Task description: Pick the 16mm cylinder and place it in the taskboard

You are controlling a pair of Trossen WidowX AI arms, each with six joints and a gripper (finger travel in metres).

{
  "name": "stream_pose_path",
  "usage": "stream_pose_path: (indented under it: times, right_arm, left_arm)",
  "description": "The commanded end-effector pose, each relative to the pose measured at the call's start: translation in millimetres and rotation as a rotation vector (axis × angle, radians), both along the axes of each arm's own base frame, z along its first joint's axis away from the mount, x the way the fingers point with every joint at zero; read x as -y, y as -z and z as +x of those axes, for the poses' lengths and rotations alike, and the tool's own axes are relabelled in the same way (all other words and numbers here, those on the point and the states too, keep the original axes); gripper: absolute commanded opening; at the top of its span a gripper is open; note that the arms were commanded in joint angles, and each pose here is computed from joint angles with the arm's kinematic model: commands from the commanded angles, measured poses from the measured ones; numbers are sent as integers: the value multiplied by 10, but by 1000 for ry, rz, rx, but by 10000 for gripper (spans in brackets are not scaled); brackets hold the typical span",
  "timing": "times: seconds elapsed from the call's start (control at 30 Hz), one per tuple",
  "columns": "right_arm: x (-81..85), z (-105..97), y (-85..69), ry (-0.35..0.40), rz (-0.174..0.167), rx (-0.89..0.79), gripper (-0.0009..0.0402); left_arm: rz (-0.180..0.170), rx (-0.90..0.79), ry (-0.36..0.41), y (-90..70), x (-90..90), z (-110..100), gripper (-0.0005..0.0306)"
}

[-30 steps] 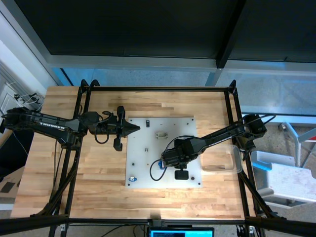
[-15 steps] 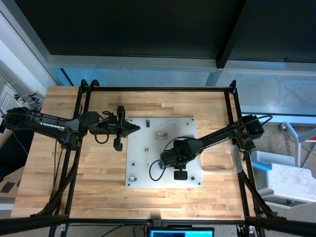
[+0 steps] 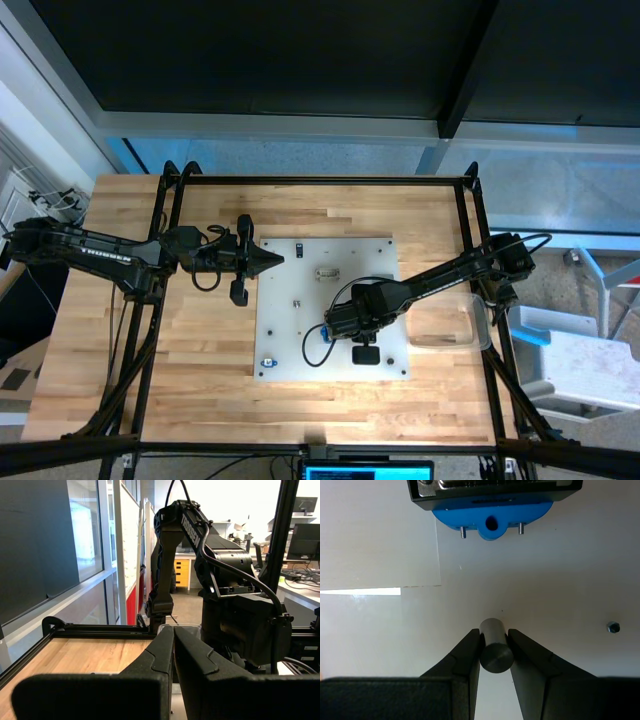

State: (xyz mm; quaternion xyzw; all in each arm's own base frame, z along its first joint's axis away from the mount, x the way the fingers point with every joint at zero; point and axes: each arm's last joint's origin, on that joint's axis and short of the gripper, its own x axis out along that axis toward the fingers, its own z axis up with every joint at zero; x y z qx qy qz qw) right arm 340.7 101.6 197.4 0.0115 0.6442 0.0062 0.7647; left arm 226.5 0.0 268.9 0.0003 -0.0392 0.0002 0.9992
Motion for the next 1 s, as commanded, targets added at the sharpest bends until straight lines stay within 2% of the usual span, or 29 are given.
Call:
stream_pose_path:
  times: [0.03, 0.37, 1.0]
  right_arm:
    - [-2, 0, -2, 1, 2, 1, 2]
    - [-10, -2, -2, 0, 3, 1, 10]
    - [-25, -7, -4, -8, 1, 1, 146]
  left_arm:
    - [0, 0, 0, -1, -1, 1, 0]
    - [0, 0, 0, -1, 0, 1, 0]
    - [0, 0, 0, -1, -1, 1, 0]
